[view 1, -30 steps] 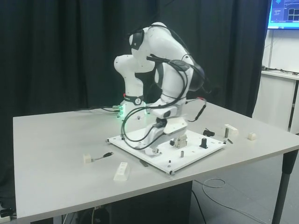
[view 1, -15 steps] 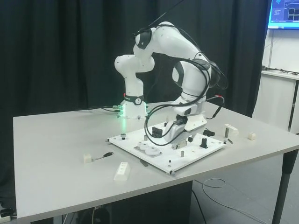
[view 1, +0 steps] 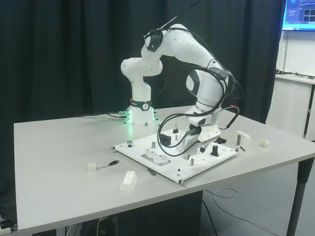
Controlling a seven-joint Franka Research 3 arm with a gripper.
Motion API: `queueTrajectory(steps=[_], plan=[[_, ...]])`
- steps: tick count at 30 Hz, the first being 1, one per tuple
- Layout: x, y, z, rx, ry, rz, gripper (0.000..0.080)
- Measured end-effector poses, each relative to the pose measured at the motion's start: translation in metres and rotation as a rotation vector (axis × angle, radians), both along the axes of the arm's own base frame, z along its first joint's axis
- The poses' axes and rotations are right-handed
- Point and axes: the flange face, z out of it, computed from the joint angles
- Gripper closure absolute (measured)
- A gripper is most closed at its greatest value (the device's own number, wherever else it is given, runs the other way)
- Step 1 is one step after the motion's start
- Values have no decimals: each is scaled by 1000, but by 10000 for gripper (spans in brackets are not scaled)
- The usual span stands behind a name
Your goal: Remove round peg 3.
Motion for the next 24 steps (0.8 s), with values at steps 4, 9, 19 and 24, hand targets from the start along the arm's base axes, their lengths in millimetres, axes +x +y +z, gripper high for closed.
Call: queueTrajectory(steps=[4, 9, 19, 24], plan=[[-3, -1, -8, -2, 2, -2, 3], [-7, 0, -19, -3, 3, -3, 3], [-11, 4, -31, -8, -4, -3, 3], [-13, 4, -35, -11, -6, -1, 3]])
